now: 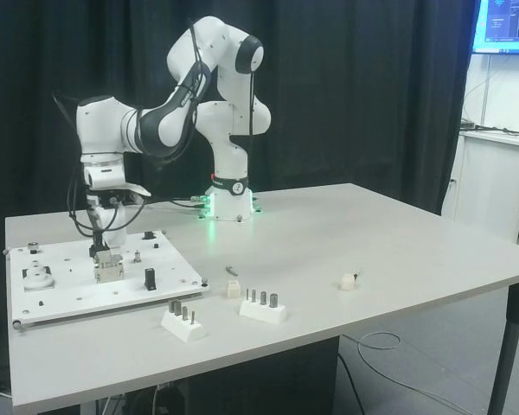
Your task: Insert waterproof.
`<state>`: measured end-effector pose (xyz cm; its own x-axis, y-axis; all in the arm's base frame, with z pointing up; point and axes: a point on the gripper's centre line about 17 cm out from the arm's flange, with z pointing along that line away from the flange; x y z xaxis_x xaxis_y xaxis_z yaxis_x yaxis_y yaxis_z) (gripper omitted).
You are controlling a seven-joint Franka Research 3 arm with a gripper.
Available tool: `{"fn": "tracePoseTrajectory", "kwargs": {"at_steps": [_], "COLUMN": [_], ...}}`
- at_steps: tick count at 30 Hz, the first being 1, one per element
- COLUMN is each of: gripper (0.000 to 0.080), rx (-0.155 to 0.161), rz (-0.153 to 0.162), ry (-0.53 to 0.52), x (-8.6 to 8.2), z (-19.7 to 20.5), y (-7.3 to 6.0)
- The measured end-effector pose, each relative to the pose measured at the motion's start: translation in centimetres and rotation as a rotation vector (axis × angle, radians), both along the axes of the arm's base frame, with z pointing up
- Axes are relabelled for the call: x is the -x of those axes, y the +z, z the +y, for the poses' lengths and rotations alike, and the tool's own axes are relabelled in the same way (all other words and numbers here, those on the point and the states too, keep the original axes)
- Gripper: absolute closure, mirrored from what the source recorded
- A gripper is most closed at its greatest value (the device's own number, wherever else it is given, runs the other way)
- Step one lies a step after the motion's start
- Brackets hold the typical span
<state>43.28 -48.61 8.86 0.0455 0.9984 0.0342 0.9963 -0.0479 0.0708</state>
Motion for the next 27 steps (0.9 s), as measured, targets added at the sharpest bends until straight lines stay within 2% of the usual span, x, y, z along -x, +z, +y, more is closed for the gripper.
{"fn": "tracePoseTrajectory", "kwargs": {"at_steps": [15,21,27], "gripper": [0.0003,0.0003,0.0003], "rx": [0.015,0.019,0.022], "rz": [-0.027,-0.03,-0.027], "ry": [0.001,-0.001,-0.001], "x": [-1.2,-1.5,-1.4], "z": [-0.3,-0.3,-0.4], "y": [1.8,2.0,1.7]}}
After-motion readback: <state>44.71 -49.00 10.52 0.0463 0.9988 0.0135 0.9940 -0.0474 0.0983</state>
